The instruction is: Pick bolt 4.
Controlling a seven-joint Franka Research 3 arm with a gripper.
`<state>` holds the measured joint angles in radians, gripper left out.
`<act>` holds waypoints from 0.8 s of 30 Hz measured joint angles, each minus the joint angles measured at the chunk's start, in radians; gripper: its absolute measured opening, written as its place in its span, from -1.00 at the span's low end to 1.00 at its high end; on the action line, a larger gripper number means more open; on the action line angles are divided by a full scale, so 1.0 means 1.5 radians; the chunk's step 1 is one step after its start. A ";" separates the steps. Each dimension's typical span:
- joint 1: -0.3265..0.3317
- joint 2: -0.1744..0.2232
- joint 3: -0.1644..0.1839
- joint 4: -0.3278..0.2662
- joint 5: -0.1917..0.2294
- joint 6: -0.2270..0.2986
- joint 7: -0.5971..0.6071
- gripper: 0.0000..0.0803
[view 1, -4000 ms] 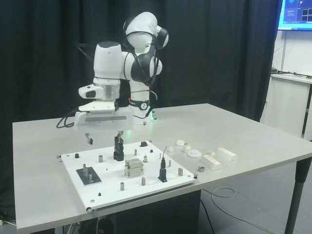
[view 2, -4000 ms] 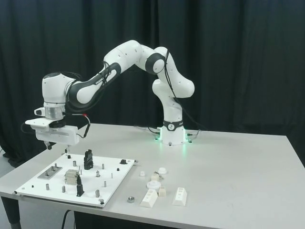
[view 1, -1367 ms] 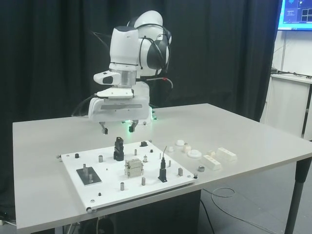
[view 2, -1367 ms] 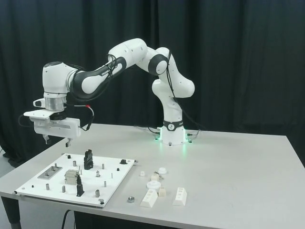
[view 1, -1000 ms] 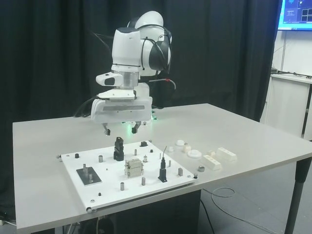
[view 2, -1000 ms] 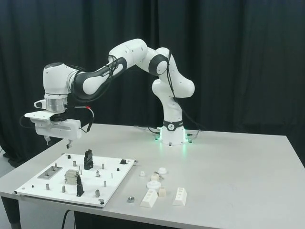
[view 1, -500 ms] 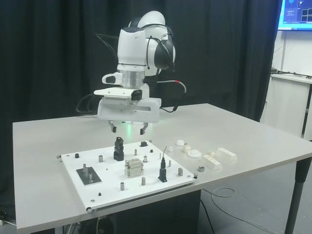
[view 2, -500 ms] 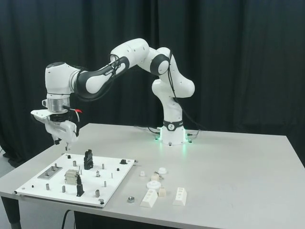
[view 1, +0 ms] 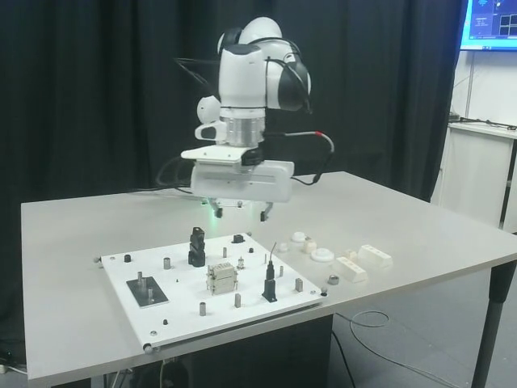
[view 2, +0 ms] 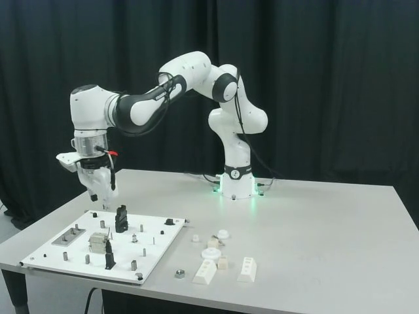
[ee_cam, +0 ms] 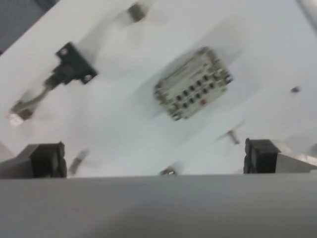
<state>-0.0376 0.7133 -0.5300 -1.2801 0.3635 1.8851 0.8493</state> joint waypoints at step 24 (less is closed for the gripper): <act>0.064 0.016 0.034 -0.003 0.003 0.033 0.231 0.99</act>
<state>0.0582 0.7372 -0.4784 -1.2848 0.3686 1.9352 1.1956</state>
